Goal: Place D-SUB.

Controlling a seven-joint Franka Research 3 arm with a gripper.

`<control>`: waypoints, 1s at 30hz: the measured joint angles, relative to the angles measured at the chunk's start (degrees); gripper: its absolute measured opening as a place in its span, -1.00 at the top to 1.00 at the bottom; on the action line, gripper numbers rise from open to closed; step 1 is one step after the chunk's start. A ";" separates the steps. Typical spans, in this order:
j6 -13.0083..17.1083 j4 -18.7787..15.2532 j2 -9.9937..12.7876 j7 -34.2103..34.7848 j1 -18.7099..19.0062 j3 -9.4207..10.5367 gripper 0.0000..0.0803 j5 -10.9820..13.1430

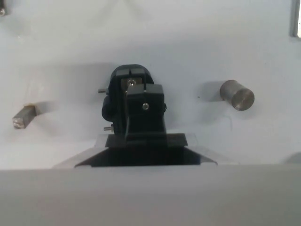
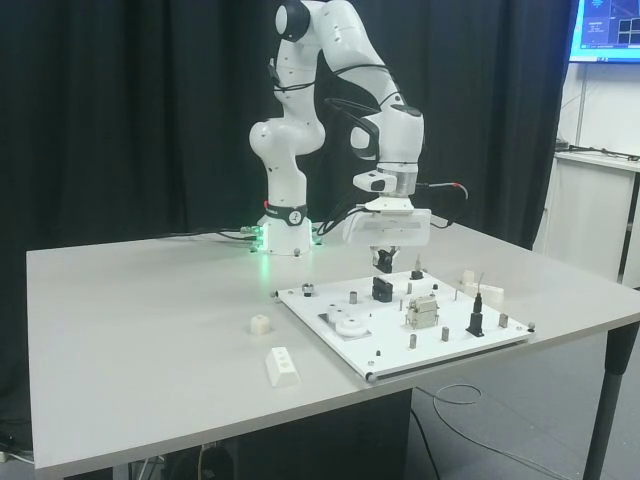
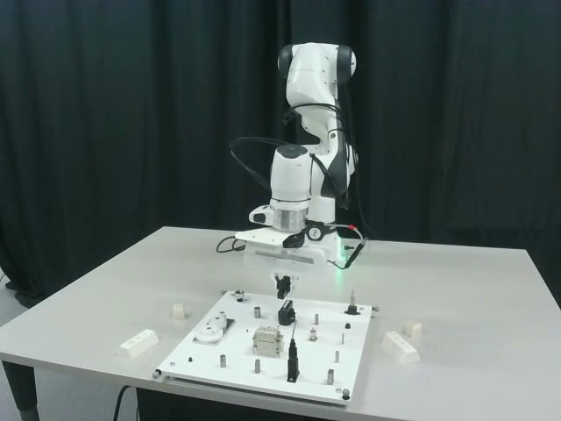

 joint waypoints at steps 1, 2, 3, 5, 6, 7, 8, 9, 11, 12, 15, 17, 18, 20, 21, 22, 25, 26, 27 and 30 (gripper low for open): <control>0.01 0.01 0.00 0.00 0.00 0.00 0.62 0.00; 0.02 0.02 0.00 0.00 0.00 0.00 0.62 0.00; 0.02 0.03 0.00 0.00 0.00 0.01 0.62 0.00; 0.03 0.09 0.00 0.00 0.00 0.06 0.62 0.00; 0.03 0.12 -0.01 0.00 0.00 0.11 0.62 0.00; 0.03 0.16 -0.03 0.00 0.01 0.19 0.62 0.00; 0.03 0.20 -0.04 0.00 0.03 0.28 0.62 0.00; 0.03 0.25 -0.07 0.00 0.06 0.40 0.62 0.02; 0.03 0.32 -0.15 0.11 0.17 0.62 0.62 0.09; 0.03 0.34 -0.21 0.27 0.22 0.75 0.62 0.12; 0.03 0.41 -0.47 0.99 0.39 1.38 0.62 0.14; 0.03 0.46 -0.69 1.37 0.48 1.96 0.62 0.14; 0.03 0.48 -0.82 1.55 0.54 2.28 0.62 0.16; 0.03 0.54 -1.10 2.05 0.71 2.97 0.62 0.24; 0.03 0.58 -1.22 2.44 0.79 3.34 0.62 0.33; 0.03 0.64 -1.35 2.91 0.88 3.77 0.62 0.42; 0.03 0.81 -1.69 4.45 1.03 5.24 0.62 0.49; 0.03 0.89 -1.78 4.93 1.04 5.85 0.62 0.49; 0.03 0.99 -1.84 5.36 1.05 6.45 0.62 0.49; 0.05 1.43 -1.85 7.00 1.08 8.41 0.62 0.49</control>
